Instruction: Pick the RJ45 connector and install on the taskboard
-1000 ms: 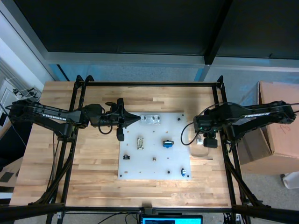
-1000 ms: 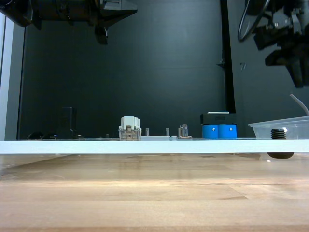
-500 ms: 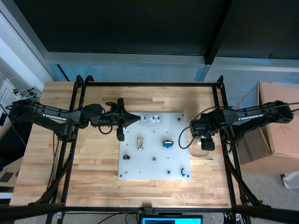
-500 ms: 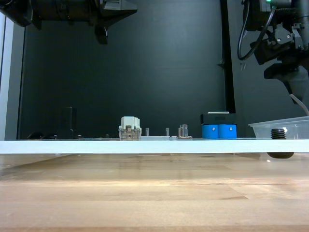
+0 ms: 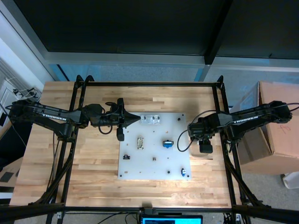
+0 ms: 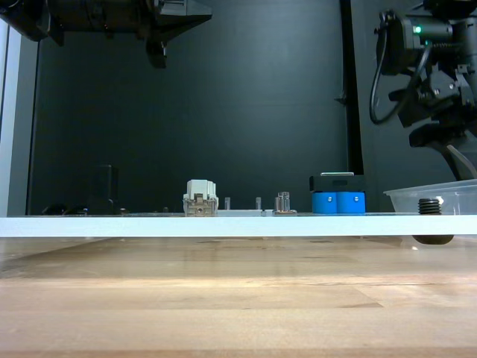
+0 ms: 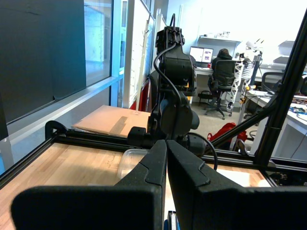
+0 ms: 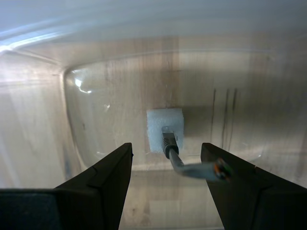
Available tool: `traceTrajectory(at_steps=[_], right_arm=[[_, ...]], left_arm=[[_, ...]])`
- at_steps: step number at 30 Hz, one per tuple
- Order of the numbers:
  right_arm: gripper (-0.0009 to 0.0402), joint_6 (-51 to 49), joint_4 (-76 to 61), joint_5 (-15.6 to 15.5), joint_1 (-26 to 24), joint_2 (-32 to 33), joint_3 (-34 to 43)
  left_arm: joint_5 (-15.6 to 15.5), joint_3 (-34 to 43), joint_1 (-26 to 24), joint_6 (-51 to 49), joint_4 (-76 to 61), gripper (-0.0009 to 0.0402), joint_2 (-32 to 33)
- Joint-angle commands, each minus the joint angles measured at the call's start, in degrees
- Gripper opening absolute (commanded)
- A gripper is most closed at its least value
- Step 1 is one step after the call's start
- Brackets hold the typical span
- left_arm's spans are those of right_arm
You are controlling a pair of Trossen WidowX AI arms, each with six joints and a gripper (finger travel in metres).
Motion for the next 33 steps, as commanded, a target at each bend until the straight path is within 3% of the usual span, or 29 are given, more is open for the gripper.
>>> traceTrajectory(at_steps=[1, 14, 31, 33], right_arm=[[0.0187, -0.02, 0.76, 0.04, -0.02, 0.76, -0.76], [0.0145, -0.02, 1.84, 0.02, -0.02, 1.55, -0.90], [0.0001, 0.00, 1.73, 0.02, -0.13, 1.55, -0.87], [0.0002, 0.00, 1.70, 0.02, -0.13, 1.53, -0.87]], left_arm=[[0.00, 0.02, 0.02, 0.02, 0.00, 0.0000, 0.00], [0.00, 0.02, 0.02, 0.02, 0.02, 0.0000, 0.00], [0.00, 0.02, 0.02, 0.02, 0.00, 0.0000, 0.00], [0.00, 0.02, 0.02, 0.02, 0.00, 0.0000, 0.00]])
